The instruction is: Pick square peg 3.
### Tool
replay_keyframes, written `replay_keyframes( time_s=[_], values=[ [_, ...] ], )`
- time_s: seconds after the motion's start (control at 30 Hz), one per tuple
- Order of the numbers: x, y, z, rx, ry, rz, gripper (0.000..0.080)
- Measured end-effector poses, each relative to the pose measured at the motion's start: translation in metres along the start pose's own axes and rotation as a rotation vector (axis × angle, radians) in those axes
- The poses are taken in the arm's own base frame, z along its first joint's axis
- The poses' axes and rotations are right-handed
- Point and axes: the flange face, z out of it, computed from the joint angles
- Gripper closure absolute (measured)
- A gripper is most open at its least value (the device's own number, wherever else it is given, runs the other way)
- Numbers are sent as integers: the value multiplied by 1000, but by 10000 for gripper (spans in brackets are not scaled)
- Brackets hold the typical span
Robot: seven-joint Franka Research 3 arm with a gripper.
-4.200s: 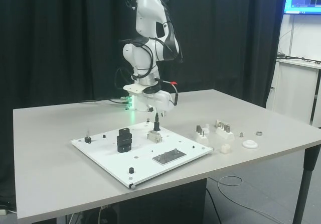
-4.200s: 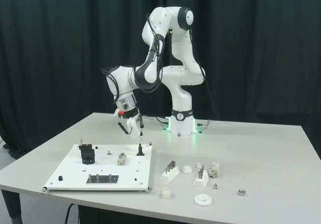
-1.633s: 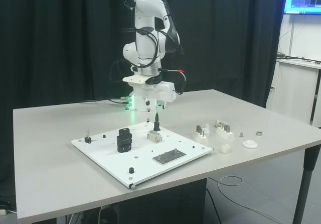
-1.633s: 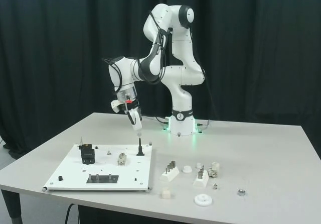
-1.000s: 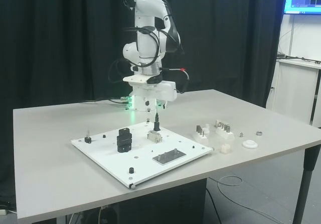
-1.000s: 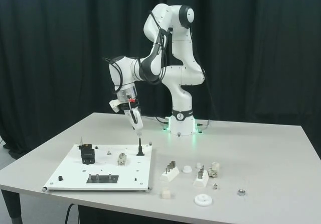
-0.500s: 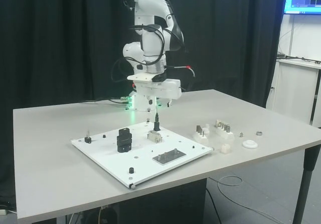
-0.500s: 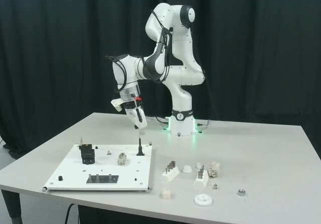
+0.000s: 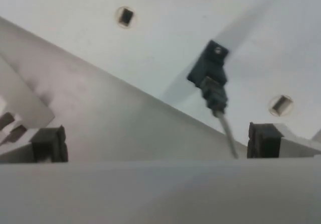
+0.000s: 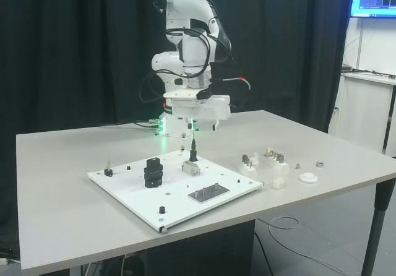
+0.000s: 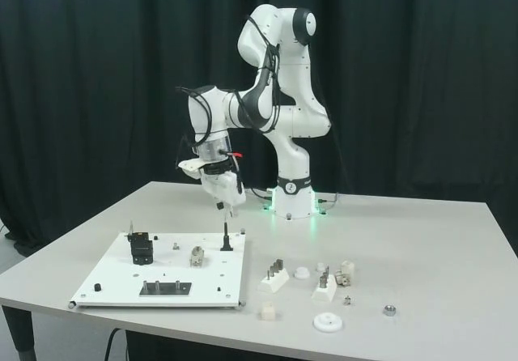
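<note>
While one white board (image 10: 179, 192) carries one upright pin (image 10: 193, 150), the gripper (image 10: 193, 126), fingers spread wide and empty, has lifted and swung sideways since earlier

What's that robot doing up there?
The white arm holds its gripper in the air above the white board, right over a thin black post standing on it. It is carrying nothing. The little pegs in their white holders sit untouched on the grey table beside the board.
</note>
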Motion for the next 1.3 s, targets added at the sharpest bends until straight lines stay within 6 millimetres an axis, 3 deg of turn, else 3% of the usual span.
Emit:
replay_keyframes(
  time_s=[0.8, 1.3],
  values=[
    [-98, -31, 9, 83, 58, -249, 3],
    [-132, -53, 39, 86, 131, -445, 3]
  ],
)
